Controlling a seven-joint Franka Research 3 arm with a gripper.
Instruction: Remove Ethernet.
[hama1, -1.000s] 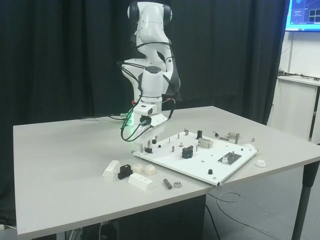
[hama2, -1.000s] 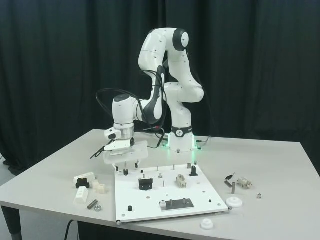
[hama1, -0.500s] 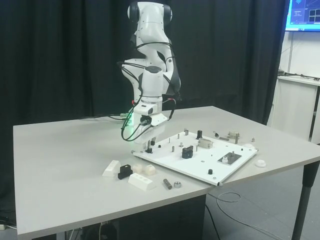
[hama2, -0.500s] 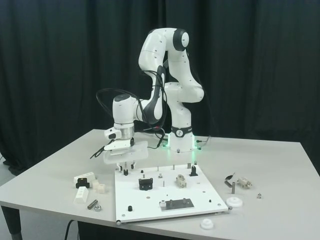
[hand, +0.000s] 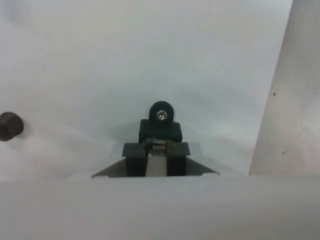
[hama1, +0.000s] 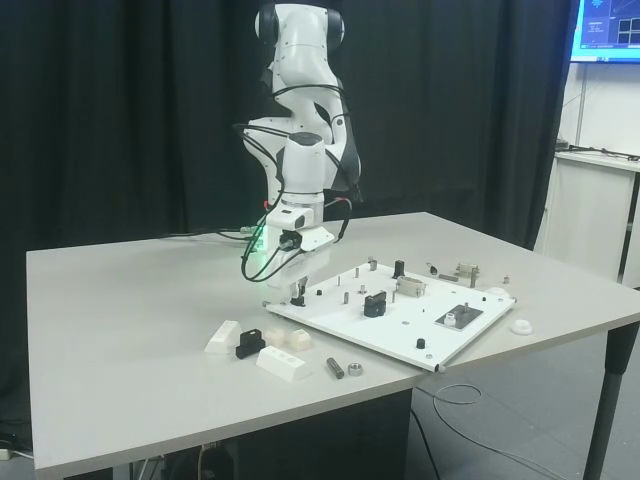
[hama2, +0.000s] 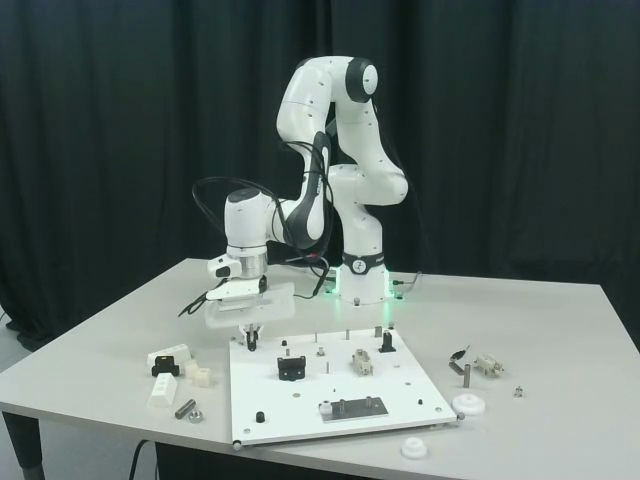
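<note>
While the white board (hama2: 330, 395) is lying loose on the grey table (hama1: 130, 300), the gripper (hand: 157, 162) is clenching the black Ethernet plug (hand: 159, 131) directly between its fingertips, just above the board's corner. If it is gripping only the plug's top edge, the plug may be slipping free, or dragging the board along.

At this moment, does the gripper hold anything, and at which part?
Yes. The gripper is shut on the small black Ethernet plug at the corner of the white board, with the fingers on its two sides at the near end.
</note>
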